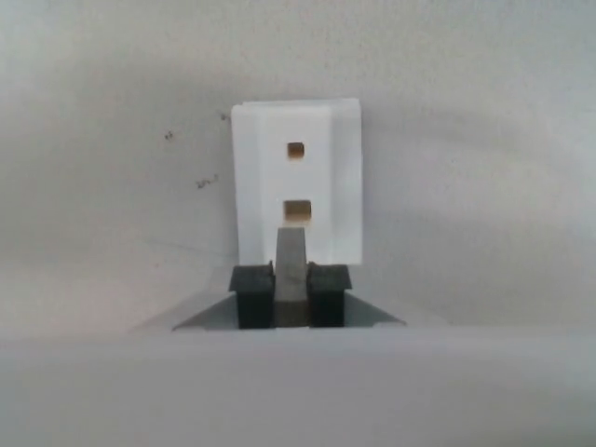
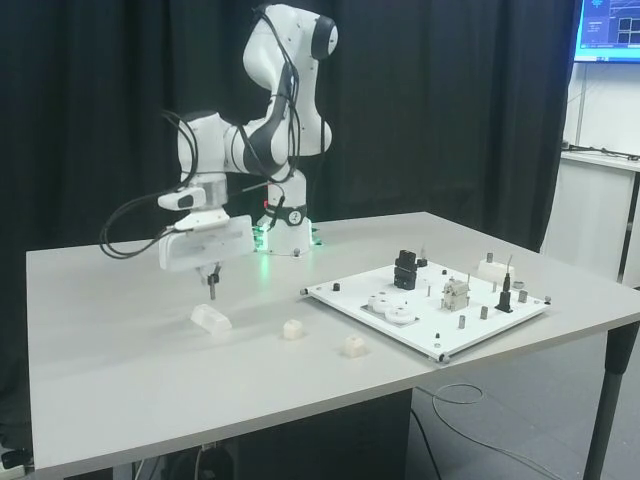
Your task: Insert square peg 2.
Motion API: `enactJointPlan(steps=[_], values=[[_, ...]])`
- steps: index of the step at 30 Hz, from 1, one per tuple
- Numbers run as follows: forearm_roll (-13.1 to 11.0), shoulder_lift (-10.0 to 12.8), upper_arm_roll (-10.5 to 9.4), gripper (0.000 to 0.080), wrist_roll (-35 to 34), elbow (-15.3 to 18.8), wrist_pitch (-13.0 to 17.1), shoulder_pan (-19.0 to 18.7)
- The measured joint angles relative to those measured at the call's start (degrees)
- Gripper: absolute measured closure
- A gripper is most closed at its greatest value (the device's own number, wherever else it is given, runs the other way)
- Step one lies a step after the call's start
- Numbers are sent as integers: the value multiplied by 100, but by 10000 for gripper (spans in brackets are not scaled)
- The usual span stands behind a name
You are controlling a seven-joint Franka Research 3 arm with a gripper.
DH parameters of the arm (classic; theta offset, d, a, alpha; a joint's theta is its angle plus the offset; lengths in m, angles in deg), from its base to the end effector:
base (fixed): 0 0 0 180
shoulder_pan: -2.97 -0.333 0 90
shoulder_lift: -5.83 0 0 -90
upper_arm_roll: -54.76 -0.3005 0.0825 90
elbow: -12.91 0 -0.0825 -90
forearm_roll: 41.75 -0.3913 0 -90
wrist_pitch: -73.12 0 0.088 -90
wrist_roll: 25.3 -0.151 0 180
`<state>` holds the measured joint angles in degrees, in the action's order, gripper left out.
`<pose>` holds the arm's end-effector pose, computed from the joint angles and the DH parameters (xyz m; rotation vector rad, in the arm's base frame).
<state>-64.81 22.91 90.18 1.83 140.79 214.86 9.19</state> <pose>0.4084 -0.3660 0.1975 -2.9729 0.8342 -0.0978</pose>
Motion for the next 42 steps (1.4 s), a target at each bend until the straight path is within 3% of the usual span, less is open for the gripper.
enactJointPlan(steps=[9, 33, 42], values=[[69, -228, 81, 730, -3, 0, -130, 0], [175, -378, 87, 730, -28, -68, -312, -219], [175, -593, 87, 730, -680, -60, -540, -365]])
